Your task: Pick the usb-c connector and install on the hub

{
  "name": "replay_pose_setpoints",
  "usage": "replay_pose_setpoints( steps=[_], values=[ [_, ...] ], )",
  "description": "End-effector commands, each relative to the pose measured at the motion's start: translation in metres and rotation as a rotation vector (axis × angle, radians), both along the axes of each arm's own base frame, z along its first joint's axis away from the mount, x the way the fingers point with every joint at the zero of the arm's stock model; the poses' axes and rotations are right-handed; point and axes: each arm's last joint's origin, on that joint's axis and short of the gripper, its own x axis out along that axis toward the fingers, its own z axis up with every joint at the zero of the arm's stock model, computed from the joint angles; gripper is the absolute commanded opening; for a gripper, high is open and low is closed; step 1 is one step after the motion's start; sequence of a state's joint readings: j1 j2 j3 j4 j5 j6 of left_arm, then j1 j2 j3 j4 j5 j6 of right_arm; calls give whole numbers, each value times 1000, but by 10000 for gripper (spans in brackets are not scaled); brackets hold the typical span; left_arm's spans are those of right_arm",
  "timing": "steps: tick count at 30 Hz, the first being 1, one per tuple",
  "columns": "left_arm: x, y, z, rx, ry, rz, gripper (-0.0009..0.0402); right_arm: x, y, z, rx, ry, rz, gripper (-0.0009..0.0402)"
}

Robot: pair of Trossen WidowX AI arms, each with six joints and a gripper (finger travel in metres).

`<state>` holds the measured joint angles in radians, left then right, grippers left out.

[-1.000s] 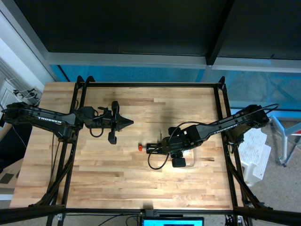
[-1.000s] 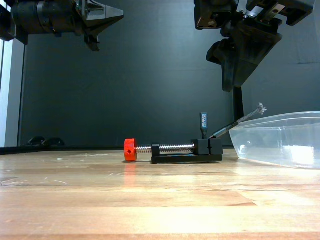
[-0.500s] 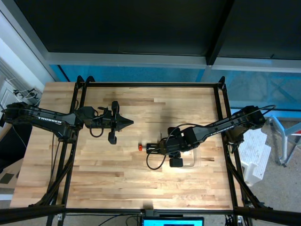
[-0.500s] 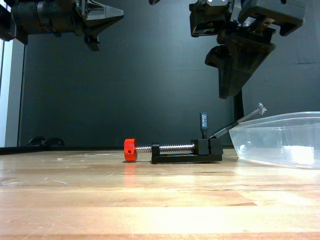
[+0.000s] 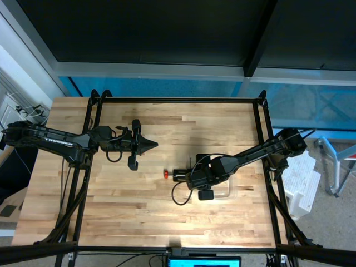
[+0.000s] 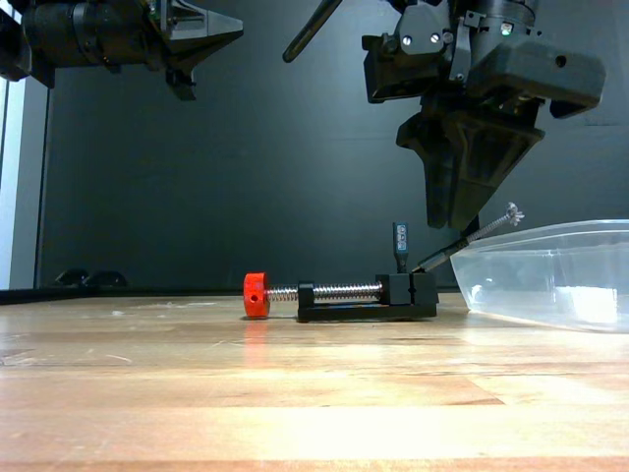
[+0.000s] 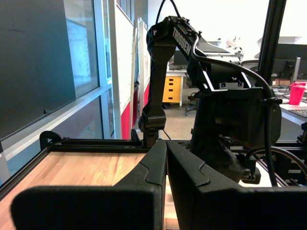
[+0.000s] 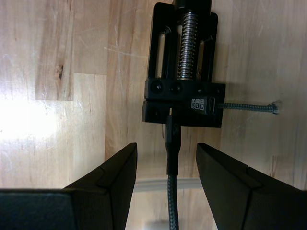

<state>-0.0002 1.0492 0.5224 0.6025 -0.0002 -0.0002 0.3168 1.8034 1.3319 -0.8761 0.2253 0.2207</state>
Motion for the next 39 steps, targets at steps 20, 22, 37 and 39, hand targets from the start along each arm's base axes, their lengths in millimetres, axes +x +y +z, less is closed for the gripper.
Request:
replay_pose_setpoints(
  steps=[20, 22, 37, 39],
  values=[
    [0, 0, 0, 0, 0, 0, 0, -4, -4, -18, -29, 21, 61, 169],
    [0, 0, 0, 0, 0, 0, 0, -4, -4, -18, -29, 20, 60, 169],
    [0, 0, 0, 0, 0, 0, 0, -3, -6, -19, -31, 14, 52, 169],
    [0, 0, 0, 0, 0, 0, 0, -3, -7, -19, -31, 12, 50, 168]
  ],
)
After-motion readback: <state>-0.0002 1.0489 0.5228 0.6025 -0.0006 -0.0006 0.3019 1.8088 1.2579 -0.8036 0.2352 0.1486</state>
